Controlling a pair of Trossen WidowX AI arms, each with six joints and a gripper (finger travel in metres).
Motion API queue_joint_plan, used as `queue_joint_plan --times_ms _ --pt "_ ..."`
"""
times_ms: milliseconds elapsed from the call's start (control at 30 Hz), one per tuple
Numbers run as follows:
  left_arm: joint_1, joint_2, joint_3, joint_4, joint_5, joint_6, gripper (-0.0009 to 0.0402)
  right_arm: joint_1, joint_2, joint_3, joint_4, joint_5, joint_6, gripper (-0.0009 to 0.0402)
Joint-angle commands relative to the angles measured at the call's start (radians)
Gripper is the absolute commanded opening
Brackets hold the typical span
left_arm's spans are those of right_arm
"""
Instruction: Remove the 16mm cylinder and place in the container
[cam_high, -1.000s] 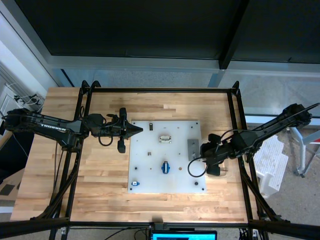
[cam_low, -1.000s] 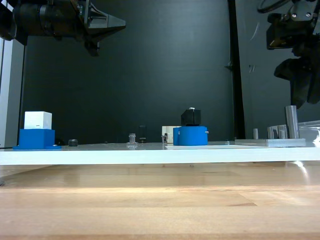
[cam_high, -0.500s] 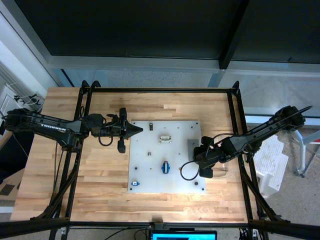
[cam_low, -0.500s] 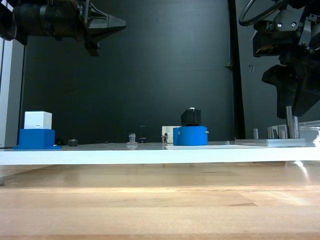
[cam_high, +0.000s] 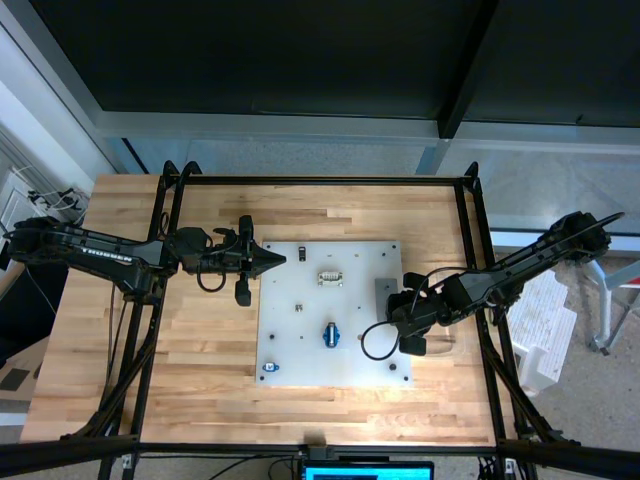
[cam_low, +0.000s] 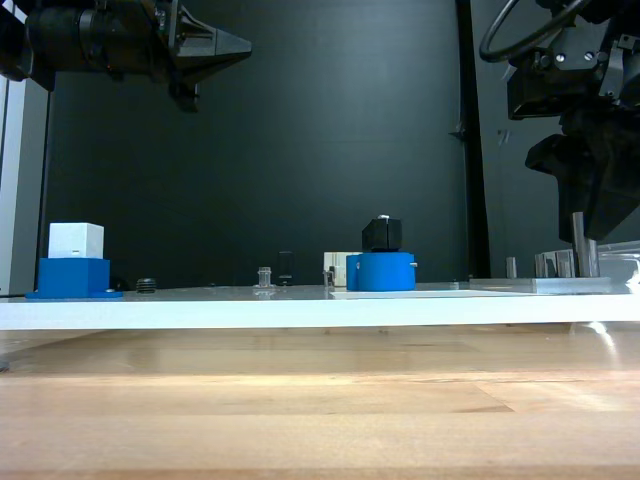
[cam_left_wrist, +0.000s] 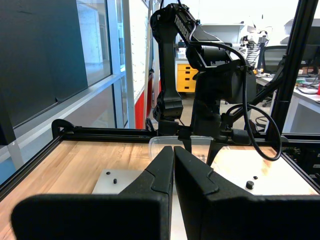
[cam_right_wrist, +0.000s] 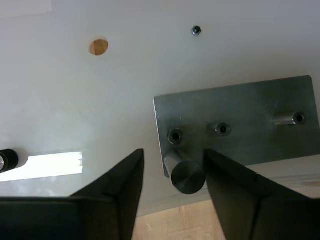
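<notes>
Moved since a second ago: right arm has swung inward over the board's right edge and come lower; over the last half second it barely shifts. Left arm is unchanged.
Right gripper (cam_right_wrist: 173, 154): hangs over the grey metal plate (cam_right_wrist: 250, 120), pointing down, just above the plate in the low view.
Right fingers (cam_right_wrist: 125, 190): spread wide, one on each side of the 16mm cylinder (cam_right_wrist: 187, 176), with a clear gap on both sides; they hold nothing.
16mm cylinder: stands upright at a corner of the grey metal plate, at the edge of the white board (cam_high: 300, 340); in the low view its top is between the finger ends.
Thinner peg (cam_right_wrist: 285, 119): on the same plate, well apart from the cylinder.
Container (cam_left_wrist: 156, 145): on the table (cam_high: 200, 380) just beside the board's right edge, below the right arm; whether anything lies in it cannot be told.
Left gripper (cam_high: 272, 259): held high over the board's left edge, pointing towards the right arm.
Left fingers (cam_left_wrist: 160, 172): pressed together, holding nothing.
Blue connector (cam_high: 331, 335): near the board's middle, apart from both grippers.
</notes>
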Motion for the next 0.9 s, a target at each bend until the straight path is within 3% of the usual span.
queue_joint_plan --times_ms 33,433,900 --pt "0.000 0.000 0.000 0.000 0.000 0.000 0.0000 0.000 -0.002 -0.001 0.000 0.002 -0.010 0.0108" --pt "0.000 0.000 0.000 0.000 0.000 0.000 0.0000 0.000 -0.029 -0.001 -0.001 0.001 -0.036 0.0000" --pt "0.000 0.000 0.000 0.000 0.000 0.000 0.0000 0.000 -0.186 0.008 -0.015 0.001 -0.036 0.0007"
